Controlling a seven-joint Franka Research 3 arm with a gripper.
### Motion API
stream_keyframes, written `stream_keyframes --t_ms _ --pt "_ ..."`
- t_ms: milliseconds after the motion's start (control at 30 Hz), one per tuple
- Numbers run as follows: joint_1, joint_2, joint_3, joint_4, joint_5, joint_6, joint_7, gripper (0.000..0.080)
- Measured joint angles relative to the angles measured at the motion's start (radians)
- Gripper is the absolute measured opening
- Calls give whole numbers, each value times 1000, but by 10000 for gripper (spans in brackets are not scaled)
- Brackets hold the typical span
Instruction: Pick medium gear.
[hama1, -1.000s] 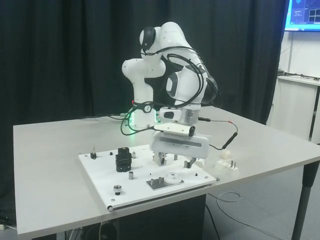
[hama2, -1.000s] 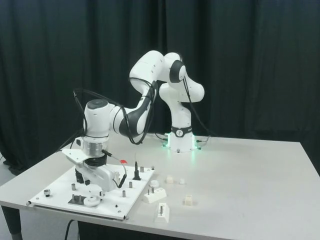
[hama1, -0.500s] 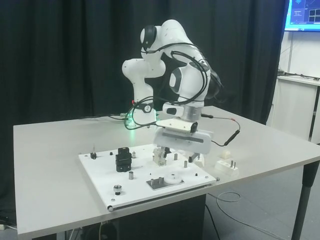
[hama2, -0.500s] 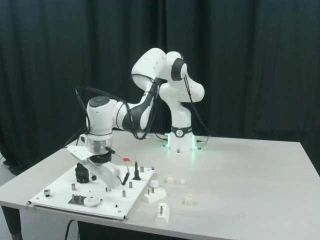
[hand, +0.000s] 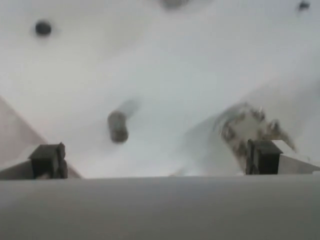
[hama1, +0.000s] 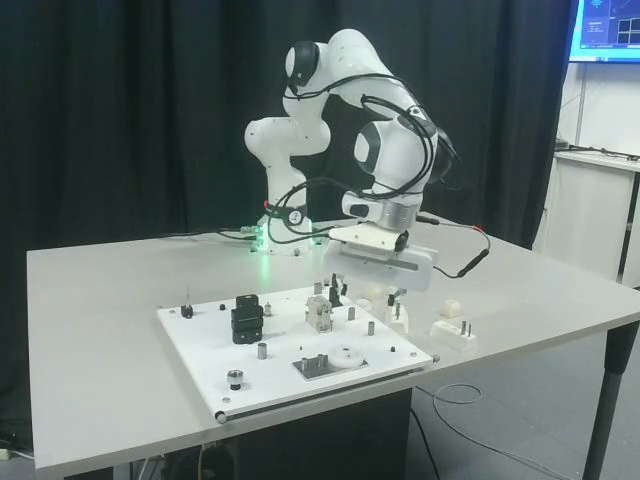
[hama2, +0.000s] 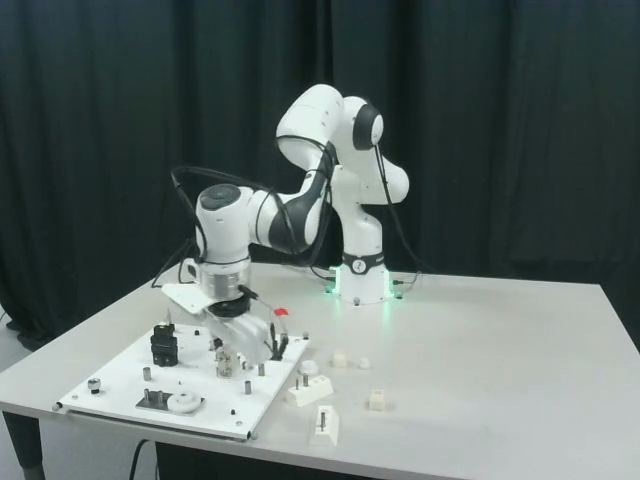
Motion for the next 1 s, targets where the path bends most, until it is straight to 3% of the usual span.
stream_keyframes --t_ms 300,467,767,1000 --pt "50 -82 0 -124 -6 4 138 800" --pt "79 -126 0 -193 -34 22 256 800" --pt "117 -196 4 -332 -102 123 443 800" --pt "118 -244 17 -440 -133 217 508 800"
